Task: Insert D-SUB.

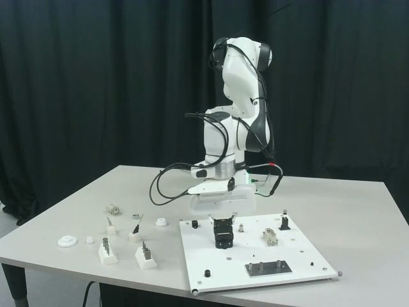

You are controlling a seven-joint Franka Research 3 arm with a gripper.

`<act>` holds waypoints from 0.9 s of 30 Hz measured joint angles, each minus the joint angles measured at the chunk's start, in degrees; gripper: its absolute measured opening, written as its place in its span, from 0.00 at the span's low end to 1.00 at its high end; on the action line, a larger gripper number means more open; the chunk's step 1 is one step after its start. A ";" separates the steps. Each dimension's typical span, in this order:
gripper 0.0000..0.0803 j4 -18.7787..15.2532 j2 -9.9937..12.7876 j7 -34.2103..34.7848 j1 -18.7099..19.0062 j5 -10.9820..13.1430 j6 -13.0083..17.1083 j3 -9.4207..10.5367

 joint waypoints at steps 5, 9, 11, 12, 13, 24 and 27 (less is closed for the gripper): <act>0.48 0.00 0.00 -0.53 0.12 -0.55 0.00 0.02; 0.48 0.01 0.00 -0.67 0.22 -1.27 0.00 0.10; 0.48 0.02 0.00 -0.84 0.25 -1.65 0.00 0.15; 0.48 0.03 0.00 -0.93 0.25 -1.86 0.01 0.18; 0.48 0.03 0.00 -1.01 0.25 -2.06 0.02 0.23; 0.48 0.09 0.00 -1.25 0.25 -3.56 0.21 0.62; 0.48 0.09 0.02 -1.29 0.25 -3.76 0.35 0.69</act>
